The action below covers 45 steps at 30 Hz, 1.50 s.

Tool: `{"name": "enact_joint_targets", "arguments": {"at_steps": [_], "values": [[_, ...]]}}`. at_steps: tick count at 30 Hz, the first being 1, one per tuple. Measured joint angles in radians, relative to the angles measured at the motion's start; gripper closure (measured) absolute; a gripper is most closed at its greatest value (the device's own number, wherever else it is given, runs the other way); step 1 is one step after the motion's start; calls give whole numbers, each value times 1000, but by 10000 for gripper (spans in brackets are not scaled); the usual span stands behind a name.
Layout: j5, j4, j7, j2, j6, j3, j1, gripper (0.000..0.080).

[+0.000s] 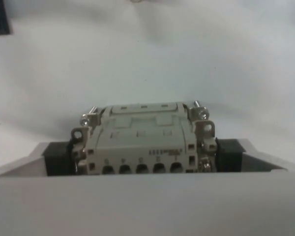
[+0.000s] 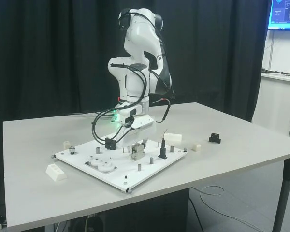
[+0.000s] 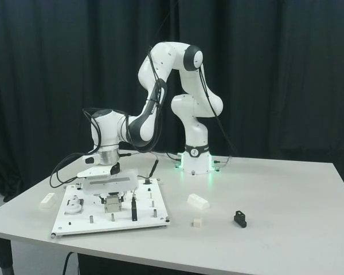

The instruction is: Remove waterproof.

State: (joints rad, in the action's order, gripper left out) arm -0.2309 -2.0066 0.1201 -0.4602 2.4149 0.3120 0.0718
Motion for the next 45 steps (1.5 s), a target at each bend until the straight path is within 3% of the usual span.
{"name": "enact_joint_targets", "arguments": {"at_steps": [32, 45], "values": [[3, 11, 0, 2, -22, 6, -5, 183], [10, 33, 0, 33, -80, 12, -12, 183]]}}
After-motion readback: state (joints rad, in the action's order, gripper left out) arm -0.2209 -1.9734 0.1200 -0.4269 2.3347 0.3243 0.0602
